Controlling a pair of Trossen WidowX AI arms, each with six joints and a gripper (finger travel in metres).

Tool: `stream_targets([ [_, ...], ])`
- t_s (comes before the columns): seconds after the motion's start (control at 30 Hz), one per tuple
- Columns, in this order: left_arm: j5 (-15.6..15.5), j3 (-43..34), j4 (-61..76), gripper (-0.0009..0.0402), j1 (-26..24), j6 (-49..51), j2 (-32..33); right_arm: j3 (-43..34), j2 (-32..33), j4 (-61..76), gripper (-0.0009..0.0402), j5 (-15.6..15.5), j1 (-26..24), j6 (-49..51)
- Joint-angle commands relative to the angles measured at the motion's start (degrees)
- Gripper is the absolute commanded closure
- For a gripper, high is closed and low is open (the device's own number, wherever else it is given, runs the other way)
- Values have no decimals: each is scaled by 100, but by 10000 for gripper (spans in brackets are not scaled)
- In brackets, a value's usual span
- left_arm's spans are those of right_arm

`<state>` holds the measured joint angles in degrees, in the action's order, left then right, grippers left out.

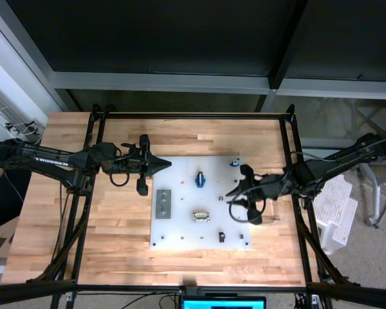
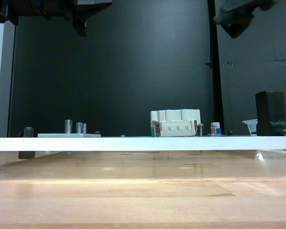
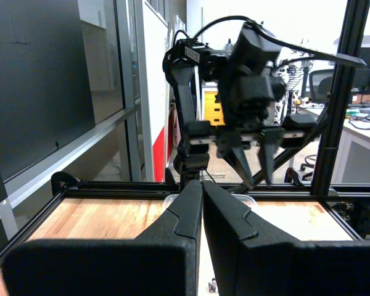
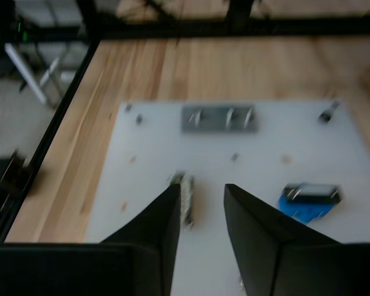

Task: Pick the 16mm bar and install on taskboard

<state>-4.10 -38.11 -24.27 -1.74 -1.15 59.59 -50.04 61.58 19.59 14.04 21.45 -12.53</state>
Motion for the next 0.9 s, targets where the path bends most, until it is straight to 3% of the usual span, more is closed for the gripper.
stream_targets([
  [0.03,0,0,-4,393,2,-2,2,234,-240,-474,328,-7,-262,282],
  [0.4,0,0,-4,393,0,-2,2,975,-673,-2400,391,-107,-1108,940],
  [0.5,0,0,-2,393,0,-2,2,1167,-745,-2815,392,-437,-1357,997],
  [0.67,0,0,-2,392,2,-2,2,1386,-809,-3344,394,-540,-1635,1069],
  [0.9,0,0,-2,393,0,-2,2,1563,-835,-3825,394,-1110,-2083,1027],
])
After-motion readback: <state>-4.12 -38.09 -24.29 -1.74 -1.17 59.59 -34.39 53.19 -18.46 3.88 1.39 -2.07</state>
